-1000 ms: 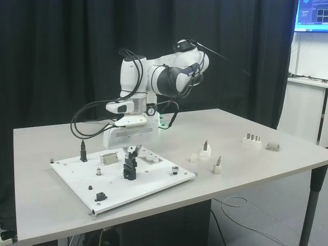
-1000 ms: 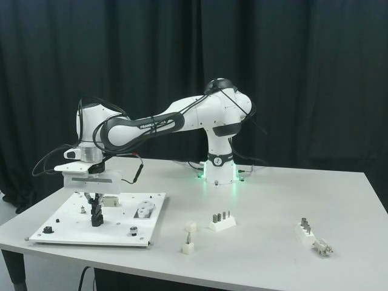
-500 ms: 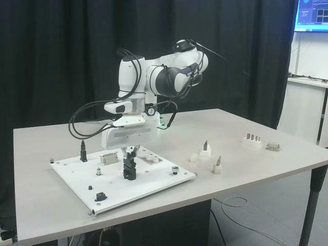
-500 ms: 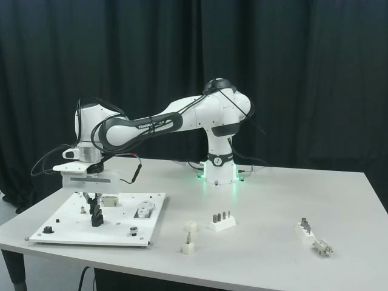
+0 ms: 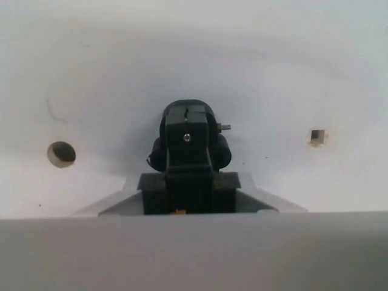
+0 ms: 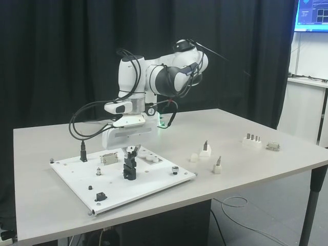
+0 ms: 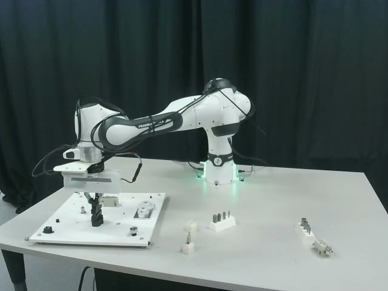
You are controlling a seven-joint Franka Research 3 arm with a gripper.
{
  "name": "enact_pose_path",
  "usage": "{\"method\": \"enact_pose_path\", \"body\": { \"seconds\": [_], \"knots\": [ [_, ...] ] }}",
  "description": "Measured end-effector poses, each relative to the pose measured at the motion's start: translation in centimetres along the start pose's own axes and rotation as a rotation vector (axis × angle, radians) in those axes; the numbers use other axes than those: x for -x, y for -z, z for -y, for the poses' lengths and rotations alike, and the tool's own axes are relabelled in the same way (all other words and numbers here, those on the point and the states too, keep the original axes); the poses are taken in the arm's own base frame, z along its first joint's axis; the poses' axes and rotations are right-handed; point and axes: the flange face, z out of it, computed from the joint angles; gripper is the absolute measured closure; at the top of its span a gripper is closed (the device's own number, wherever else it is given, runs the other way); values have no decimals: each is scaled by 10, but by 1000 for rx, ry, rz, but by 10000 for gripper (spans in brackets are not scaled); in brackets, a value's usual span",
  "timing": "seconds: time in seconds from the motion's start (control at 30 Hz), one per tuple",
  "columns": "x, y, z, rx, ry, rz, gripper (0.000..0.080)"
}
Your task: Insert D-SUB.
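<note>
Presently, item: black D-SUB plug [image 5: 189, 144], rigid, light, pins fragile. My gripper [image 6: 130, 153] clamps its body, upright over the white board [image 6: 148, 182]; socket [image 6: 108, 158] at ten o'clock.

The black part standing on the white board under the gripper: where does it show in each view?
Wrist view: black part at centre, between the fingers, on the white board.
First room view: black part lower left of centre, under the gripper.
Second room view: black part at far left, on the board.
Shared landmark: the white board.
</note>
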Motion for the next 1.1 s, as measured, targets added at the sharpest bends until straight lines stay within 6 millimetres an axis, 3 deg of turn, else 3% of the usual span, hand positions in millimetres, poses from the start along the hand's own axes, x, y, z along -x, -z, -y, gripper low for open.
{"method": "enact_pose_path", "body": {
  "seconds": [1.1],
  "knots": [
    [1, -1, -5, 7, -35, 10, 655]
  ]
}}
